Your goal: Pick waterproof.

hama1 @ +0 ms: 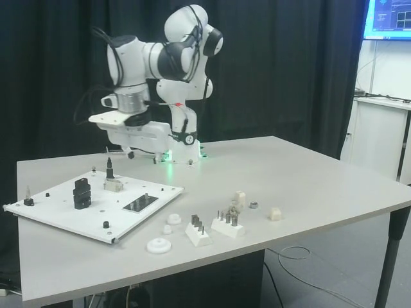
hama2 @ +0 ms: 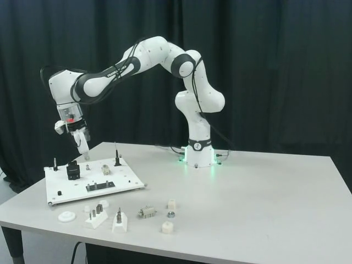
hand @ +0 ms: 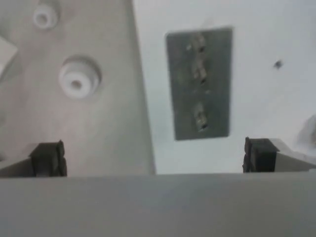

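Fingers (hand: pixel 153 157) spread wide, empty, high above white board (hand: pixel 256 89), arm outstretched.

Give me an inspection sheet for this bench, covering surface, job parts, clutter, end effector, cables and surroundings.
Surface: grey table, with a white board lying at one end.
Job's things: which part is the waterproof one cannot be told; the board carries a grey plate with three pegs, a black block and upright pins.
Clutter: white discs, two white wedge stands with pegs and small white blocks lie loose beside the board.
End effector: open, holding nothing, raised above the board's edge.
Cables: one hangs under the table.
Surroundings: black curtain; white cabinet.
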### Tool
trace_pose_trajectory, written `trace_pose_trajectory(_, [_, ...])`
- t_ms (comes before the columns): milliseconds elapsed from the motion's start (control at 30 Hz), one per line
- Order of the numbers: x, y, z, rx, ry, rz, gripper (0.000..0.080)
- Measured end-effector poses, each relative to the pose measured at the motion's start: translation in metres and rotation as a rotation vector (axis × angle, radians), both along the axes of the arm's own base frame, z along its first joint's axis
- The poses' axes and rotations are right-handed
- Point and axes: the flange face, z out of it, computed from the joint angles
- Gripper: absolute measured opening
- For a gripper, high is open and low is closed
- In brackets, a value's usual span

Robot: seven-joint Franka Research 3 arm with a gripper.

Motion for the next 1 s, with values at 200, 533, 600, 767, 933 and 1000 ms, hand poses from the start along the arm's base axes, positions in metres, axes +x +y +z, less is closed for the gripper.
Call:
trace_pose_trajectory(200, [0.012,0.026,-0.009,0.022,0.024,-0.017,0.08])
trace_pose_trajectory(533, [0.024,0.073,-0.035,0.082,0.047,0.002,0.08])
trace_pose_trajectory(600, [0.026,0.082,-0.041,0.091,0.051,0.009,0.08])
trace_pose_trajectory(767, [0.03,0.105,-0.056,0.109,0.054,0.013,0.08])
trace_pose_trajectory(933, [0.031,0.13,-0.07,0.119,0.051,0.027,0.08])
trace_pose_trajectory(1000, [0.032,0.14,-0.075,0.12,0.046,0.035,0.08])
